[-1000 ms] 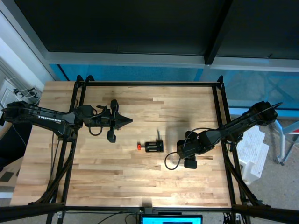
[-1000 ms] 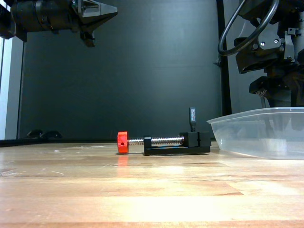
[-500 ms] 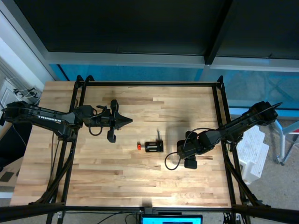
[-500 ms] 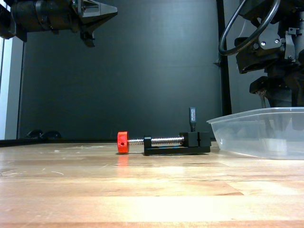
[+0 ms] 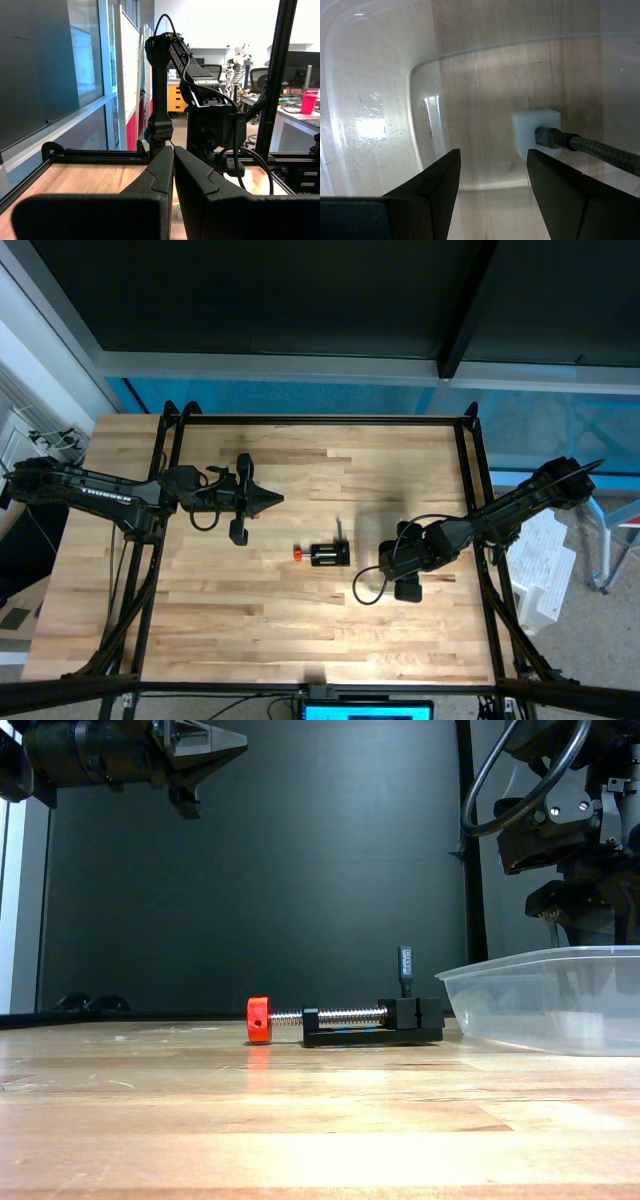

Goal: Pick the usb-c connector and install on the hub

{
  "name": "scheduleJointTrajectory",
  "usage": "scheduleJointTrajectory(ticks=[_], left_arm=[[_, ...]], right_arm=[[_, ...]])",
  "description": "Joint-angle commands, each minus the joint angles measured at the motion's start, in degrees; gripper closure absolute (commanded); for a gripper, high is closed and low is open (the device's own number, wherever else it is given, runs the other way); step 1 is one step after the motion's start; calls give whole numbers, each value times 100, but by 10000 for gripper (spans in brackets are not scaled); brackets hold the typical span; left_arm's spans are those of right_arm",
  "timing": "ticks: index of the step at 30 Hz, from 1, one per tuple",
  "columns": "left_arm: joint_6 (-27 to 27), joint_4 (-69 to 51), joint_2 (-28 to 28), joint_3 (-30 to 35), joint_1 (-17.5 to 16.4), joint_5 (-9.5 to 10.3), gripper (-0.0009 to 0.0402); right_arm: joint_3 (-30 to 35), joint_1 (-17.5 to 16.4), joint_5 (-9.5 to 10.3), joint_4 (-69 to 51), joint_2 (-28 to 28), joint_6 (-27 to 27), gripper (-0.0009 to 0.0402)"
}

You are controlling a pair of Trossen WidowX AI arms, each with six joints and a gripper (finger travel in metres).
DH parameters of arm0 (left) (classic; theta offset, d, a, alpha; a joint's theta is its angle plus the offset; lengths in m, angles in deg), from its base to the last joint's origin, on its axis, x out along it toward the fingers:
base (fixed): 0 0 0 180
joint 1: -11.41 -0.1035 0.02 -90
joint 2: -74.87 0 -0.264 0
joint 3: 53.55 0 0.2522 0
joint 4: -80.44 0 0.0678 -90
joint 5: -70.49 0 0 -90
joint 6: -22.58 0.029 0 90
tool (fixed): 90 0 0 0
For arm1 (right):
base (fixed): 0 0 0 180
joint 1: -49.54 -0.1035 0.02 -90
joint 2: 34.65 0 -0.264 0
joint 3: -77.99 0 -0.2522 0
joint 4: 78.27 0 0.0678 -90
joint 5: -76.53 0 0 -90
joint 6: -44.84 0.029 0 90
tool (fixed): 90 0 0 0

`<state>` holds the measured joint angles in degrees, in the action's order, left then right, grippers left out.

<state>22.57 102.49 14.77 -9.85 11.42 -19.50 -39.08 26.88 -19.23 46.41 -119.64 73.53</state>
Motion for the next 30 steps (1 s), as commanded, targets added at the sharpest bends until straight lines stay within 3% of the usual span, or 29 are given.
scheduleJointTrajectory(ticks=[1, 21, 25, 30], left_arm=[[0, 2, 0, 2, 0, 0, 393], [0, 2, 0, 2, -2, 0, 393], [0, 2, 0, 2, -2, 0, 393], [0, 2, -2, 2, 0, 0, 393]], right_arm=[[2, -2, 0, 4, 0, 0, 208], [2, -15, 2, 7, 2, 0, 208], [9, -22, 146, -4, 4, 2, 208], [111, -24, 129, -129, 33, -2, 208]])
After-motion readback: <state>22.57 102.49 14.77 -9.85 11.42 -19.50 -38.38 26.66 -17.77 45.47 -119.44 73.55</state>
